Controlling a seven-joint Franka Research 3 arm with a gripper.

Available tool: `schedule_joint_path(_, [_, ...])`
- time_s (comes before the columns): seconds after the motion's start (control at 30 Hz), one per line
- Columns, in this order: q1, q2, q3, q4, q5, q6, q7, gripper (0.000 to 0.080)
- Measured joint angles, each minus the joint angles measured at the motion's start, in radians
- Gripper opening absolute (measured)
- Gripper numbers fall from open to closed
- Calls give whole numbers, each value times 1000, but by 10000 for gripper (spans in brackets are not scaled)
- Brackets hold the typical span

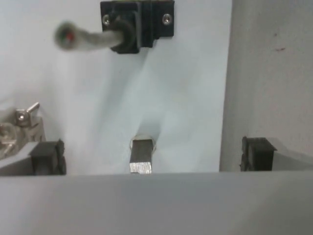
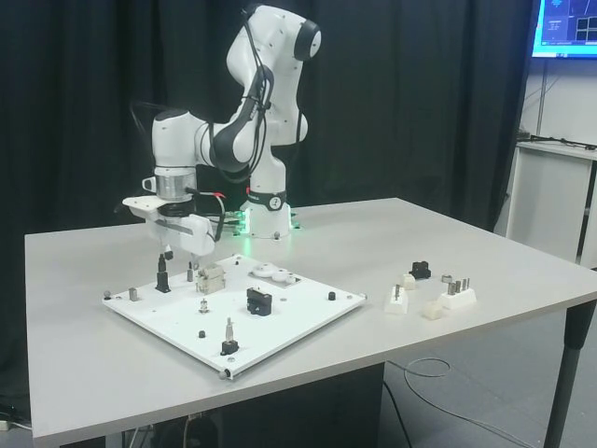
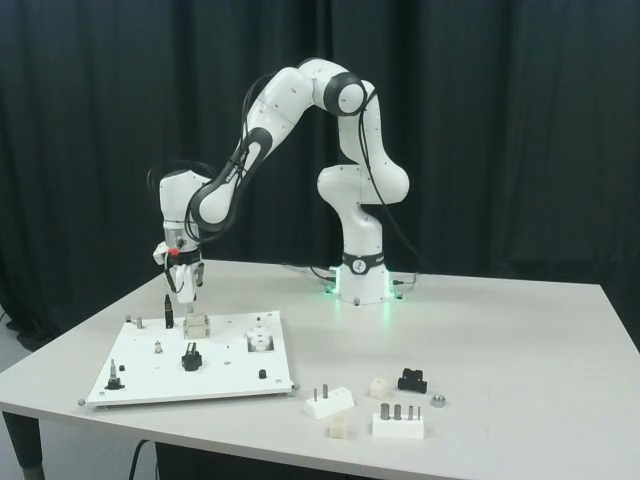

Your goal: Pick square peg 2.

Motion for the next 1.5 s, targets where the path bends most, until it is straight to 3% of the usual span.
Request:
schedule_joint_path(0.67, [1,-54,-22,-1,-52,-23,0,800])
schedule_joint_path(1.17, [9,-94,-23,-1,-76,-25,1,800])
schedule_joint_path(1.5, [20,-127,-23,0,-115,-25,25,800])
